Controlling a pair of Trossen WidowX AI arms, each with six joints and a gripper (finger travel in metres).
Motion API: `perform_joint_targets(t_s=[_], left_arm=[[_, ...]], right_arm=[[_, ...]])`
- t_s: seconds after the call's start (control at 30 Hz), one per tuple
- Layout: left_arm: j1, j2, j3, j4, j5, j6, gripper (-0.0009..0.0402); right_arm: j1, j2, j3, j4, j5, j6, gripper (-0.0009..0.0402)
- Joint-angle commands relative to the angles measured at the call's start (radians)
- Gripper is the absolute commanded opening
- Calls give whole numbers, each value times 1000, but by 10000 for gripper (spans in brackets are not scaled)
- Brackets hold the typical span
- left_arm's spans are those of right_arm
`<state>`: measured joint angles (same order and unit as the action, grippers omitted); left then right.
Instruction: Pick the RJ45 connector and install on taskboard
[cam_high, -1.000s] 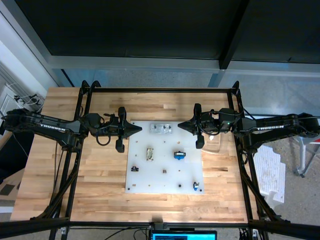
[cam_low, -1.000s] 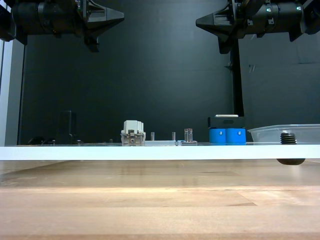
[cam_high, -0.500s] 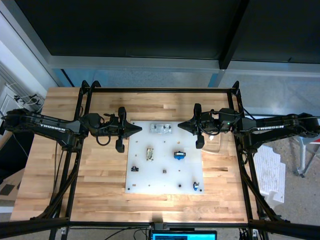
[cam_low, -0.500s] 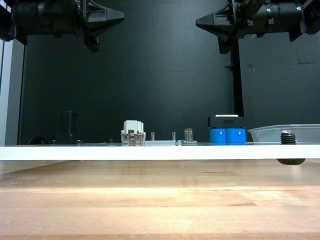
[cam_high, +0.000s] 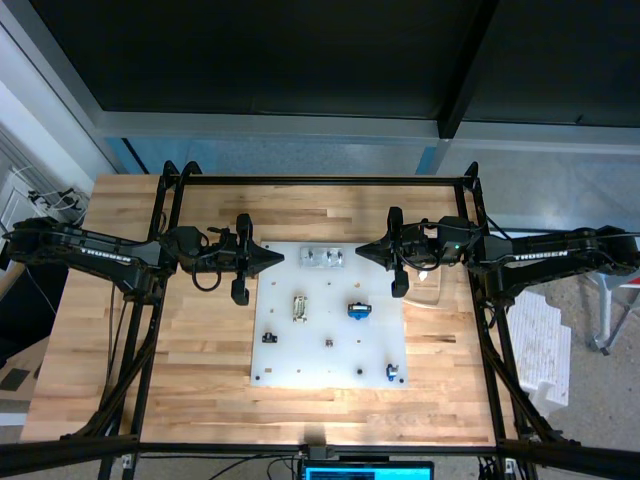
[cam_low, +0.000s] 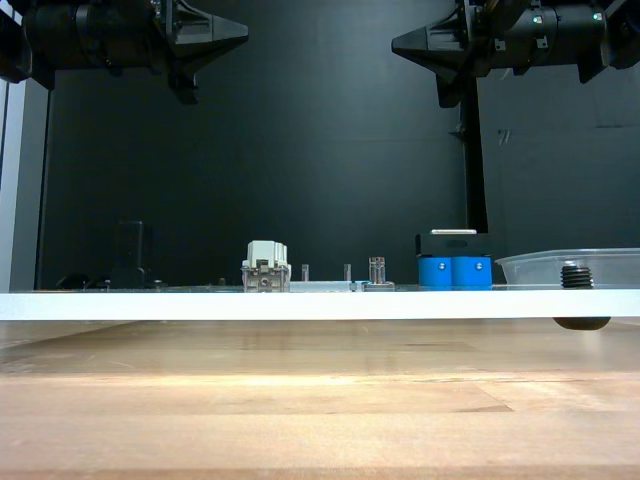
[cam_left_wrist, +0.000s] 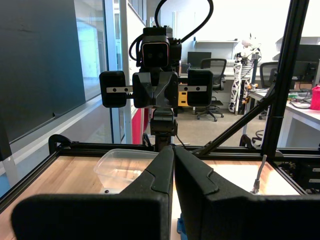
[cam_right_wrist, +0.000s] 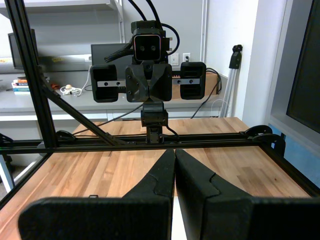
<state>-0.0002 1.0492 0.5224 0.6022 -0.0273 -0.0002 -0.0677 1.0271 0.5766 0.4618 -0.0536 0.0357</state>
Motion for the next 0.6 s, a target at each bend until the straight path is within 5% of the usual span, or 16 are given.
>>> perform_joint_targets(t_s=[0.03,0.6], left_arm=[[0,0,0,0,0,0,0],[0,0,0,0,0,0,0]], right_arm=[[0,0,0,0,0,0,0],[0,0,0,0,0,0,0]])
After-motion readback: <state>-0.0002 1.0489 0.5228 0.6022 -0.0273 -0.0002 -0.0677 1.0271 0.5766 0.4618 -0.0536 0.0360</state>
